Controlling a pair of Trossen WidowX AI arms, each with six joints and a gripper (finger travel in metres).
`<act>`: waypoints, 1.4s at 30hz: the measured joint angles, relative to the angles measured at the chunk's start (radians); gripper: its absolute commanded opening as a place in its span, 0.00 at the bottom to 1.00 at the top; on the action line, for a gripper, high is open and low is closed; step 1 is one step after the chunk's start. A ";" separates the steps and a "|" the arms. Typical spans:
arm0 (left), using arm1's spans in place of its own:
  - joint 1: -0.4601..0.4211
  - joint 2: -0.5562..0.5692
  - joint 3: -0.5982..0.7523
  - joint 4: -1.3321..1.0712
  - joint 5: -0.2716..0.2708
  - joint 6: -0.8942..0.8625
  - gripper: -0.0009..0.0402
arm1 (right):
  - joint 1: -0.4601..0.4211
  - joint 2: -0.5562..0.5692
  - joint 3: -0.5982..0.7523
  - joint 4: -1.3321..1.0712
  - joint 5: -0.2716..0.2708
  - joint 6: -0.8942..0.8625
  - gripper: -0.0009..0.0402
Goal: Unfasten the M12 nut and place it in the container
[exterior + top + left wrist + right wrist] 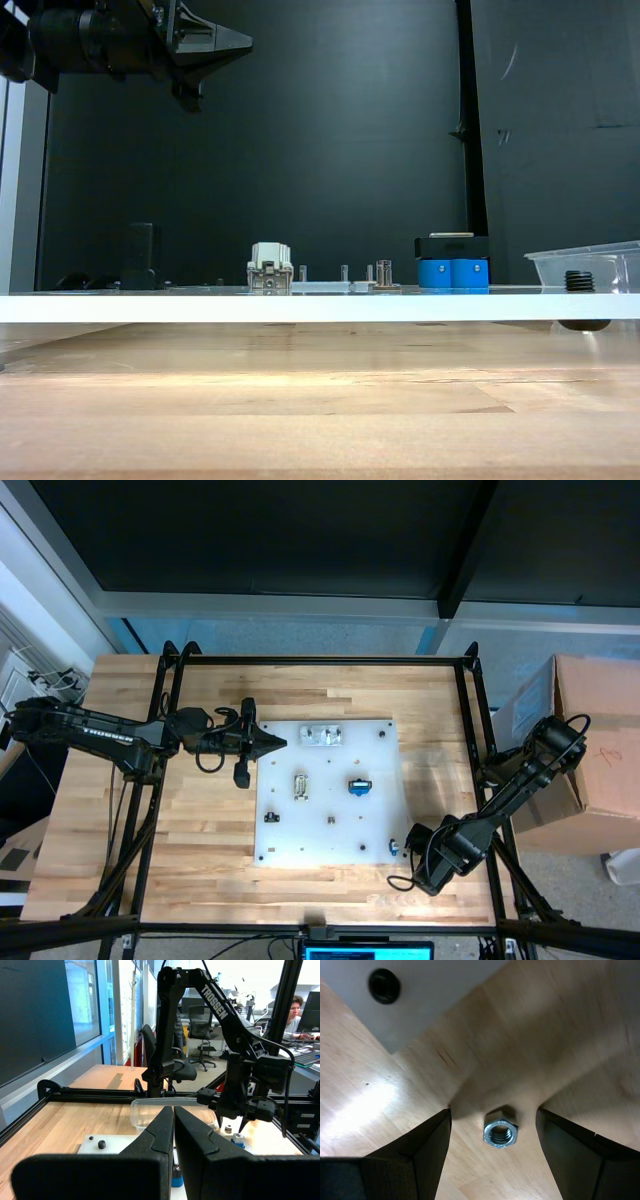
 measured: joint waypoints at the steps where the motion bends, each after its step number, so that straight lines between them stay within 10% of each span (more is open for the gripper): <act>1: 0.000 0.000 0.000 0.000 0.000 0.000 0.02 | 0.001 0.000 -0.001 0.000 0.000 0.000 0.59; 28: 0.000 0.000 0.000 0.000 0.000 0.000 0.02 | 0.008 -0.002 -0.005 0.000 -0.038 0.001 0.10; 42: 0.000 0.000 0.000 0.000 0.000 0.000 0.02 | 0.002 -0.055 0.058 -0.068 -0.036 -0.016 0.06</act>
